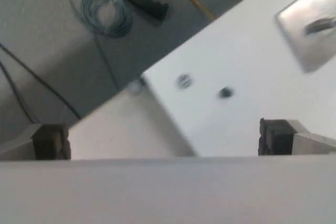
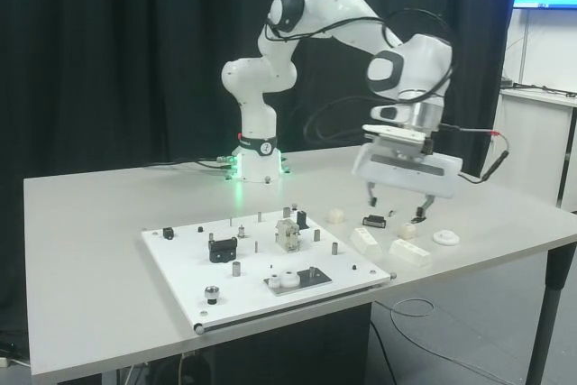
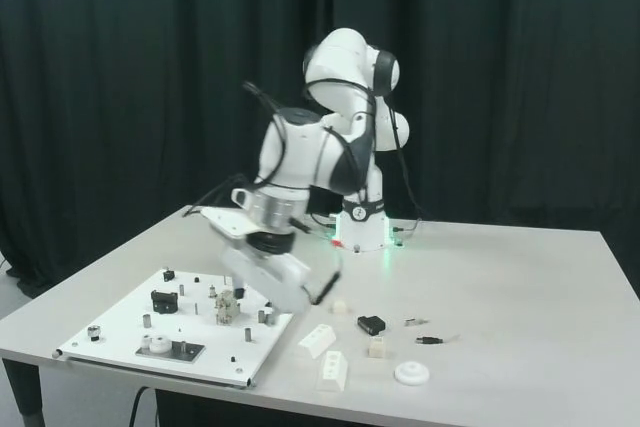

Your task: Remove medium gear.

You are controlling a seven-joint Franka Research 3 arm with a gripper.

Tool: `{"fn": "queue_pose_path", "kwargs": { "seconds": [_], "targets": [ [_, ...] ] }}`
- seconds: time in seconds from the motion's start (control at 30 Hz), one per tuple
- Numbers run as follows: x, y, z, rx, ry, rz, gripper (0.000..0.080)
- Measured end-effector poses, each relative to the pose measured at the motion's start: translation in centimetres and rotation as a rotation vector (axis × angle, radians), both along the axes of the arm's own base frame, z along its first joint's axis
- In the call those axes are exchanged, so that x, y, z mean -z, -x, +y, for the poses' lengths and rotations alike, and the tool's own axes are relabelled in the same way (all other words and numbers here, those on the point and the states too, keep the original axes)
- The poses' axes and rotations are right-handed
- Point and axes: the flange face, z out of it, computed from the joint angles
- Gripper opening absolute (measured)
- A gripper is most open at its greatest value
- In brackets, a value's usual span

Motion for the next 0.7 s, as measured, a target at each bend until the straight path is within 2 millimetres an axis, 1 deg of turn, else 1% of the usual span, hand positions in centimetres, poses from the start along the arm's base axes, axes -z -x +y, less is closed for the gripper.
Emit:
{"fn": "queue_pose_path", "kwargs": {
  "seconds": [0.37, 0.7],
  "targets": [
    [-0.4, 0.4, -8.3, 0.110, -0.001, -0.015, 0.0800],
    [0.8, 1.2, -15.5, 0.211, -0.034, -0.058, 0.0800]
  ]
}}
